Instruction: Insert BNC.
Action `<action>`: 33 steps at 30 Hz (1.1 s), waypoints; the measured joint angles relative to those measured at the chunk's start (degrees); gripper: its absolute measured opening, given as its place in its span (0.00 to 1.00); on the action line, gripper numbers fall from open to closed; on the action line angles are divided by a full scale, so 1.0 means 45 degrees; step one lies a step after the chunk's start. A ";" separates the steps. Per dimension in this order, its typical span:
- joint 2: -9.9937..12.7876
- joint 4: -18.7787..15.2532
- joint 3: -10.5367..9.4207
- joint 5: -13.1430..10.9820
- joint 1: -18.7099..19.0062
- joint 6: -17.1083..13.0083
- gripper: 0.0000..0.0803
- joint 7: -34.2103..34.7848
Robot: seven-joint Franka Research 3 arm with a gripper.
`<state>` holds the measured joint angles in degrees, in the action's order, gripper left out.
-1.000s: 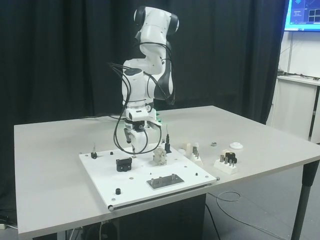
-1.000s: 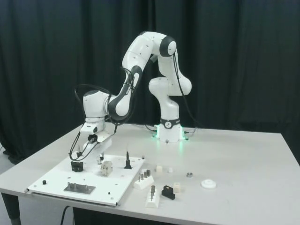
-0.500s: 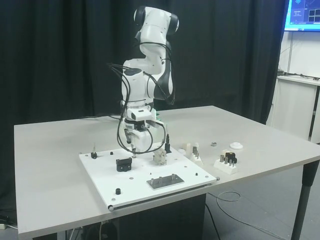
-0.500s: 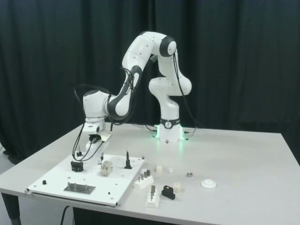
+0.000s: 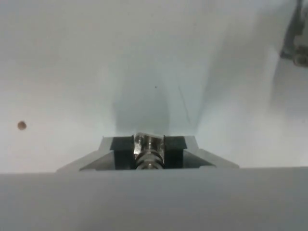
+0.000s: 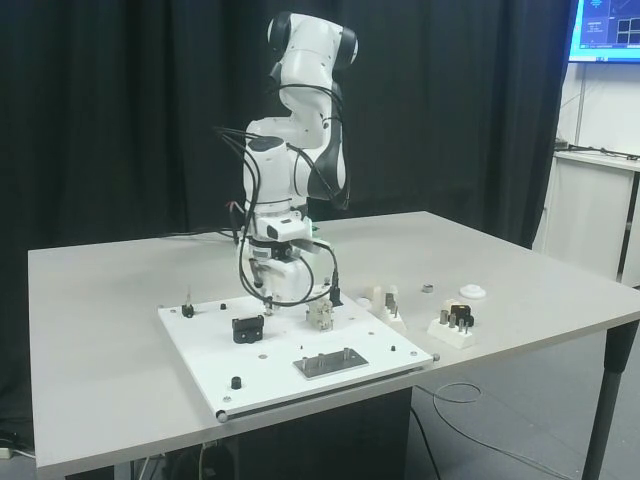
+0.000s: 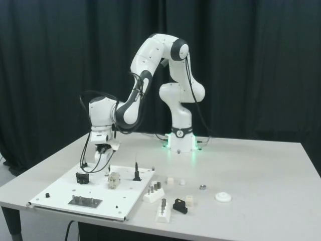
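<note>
The BNC connector [image 5: 149,152] sits clamped between the 2 fingers [image 5: 175,150] of the gripper [image 6: 264,288], its metal barrel showing between the black pads in the wrist view. It hangs above the white board [image 6: 290,348] on the grey bench [image 6: 90,300], apart from the surface, near the black fixture [image 6: 247,328] at the board's back part. A black cable [image 6: 300,292] loops from the gripper region; whether it ends at the connector cannot be told.

As a judgement, the connector is small, light and rigid, with smooth metal that could slip or twist under side load, and a trailing cable would tug on it. The barrel's flanks, where the pads already press, look the right place to hold.

Its long axis appears to run along the fingers, roughly vertical, with the mating end pointing down toward the board. Which socket it is meant for cannot be made out from these views.
</note>
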<state>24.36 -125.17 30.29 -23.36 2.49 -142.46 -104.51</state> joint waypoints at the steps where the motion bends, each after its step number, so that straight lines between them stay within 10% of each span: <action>1: 0.0000 0.0000 0.0003 0.0000 0.0000 0.0004 0.16 -0.0176; 19: 0.0013 0.0020 0.0000 0.0950 0.0116 0.0008 0.16 -0.2946; 33: 0.0031 0.0039 -0.0005 0.1125 0.0143 -0.0034 0.16 -0.2153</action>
<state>24.50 -124.99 30.26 -18.30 3.13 -142.61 -114.20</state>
